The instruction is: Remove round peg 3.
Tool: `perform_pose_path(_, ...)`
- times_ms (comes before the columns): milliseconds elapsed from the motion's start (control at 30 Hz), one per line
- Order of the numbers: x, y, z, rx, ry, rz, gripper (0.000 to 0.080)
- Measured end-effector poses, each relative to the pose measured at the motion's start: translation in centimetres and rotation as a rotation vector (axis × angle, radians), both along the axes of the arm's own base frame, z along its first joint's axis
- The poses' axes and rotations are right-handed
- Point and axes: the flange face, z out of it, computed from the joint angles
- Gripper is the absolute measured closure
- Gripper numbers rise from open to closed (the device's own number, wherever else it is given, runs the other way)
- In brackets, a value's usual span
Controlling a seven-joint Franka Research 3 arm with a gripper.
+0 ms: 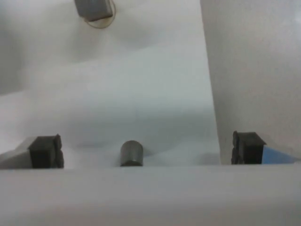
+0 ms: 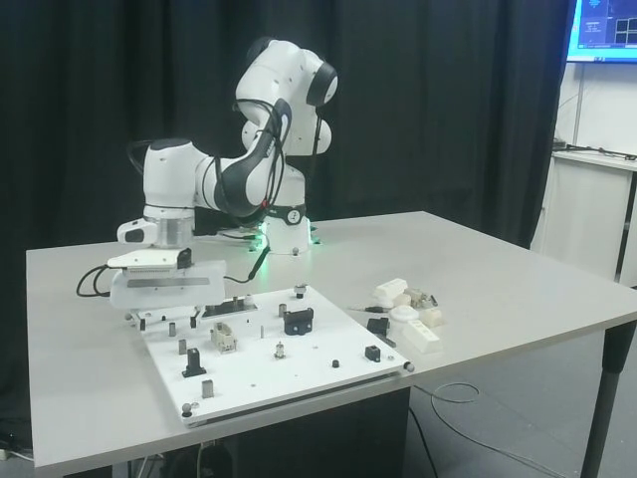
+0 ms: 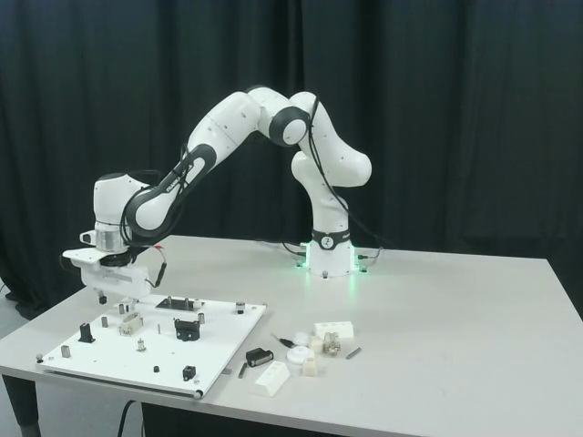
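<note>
gripper: white arm's two-finger gripper [image 1: 146, 150] low over white assembly board [image 2: 299, 373], fingers apart, nothing held
peg: short grey round peg [image 1: 131, 153] upright in board, btwn fingertips, untouched
risk: off-centre close → fingers tilt/jam peg in hole
risk 2: shallow grip → slips on lift

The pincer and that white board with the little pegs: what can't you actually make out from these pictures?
- Which peg is number 3: no markings readable on the white board in either room view; the parts are too small.
- The pincer: in both room views the arm's white hand covers its fingertips.
- The grey peg: in the wrist view a blurred white edge hides its base.
- A second grey peg: cut off by the frame edge.
</note>
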Motion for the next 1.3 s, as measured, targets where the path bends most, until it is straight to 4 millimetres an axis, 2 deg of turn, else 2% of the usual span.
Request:
perform_pose_path(867, -0.5, -0.1, -0.8, 0.021, 0.014, 0.011, 0.0003)
perform_pose_path(900, -0.5, -0.2, -0.8, 0.021, 0.014, 0.011, 0.012)
perform_pose_path(1067, -0.6, -0.2, -1.1, 0.022, 0.018, 0.009, 0.012)
perform_pose_path(1100, -0.6, -0.2, -1.1, 0.023, 0.019, 0.009, 0.0284)
perform_pose_path(1300, -0.7, -0.2, -1.3, 0.024, 0.022, 0.008, 0.0284)
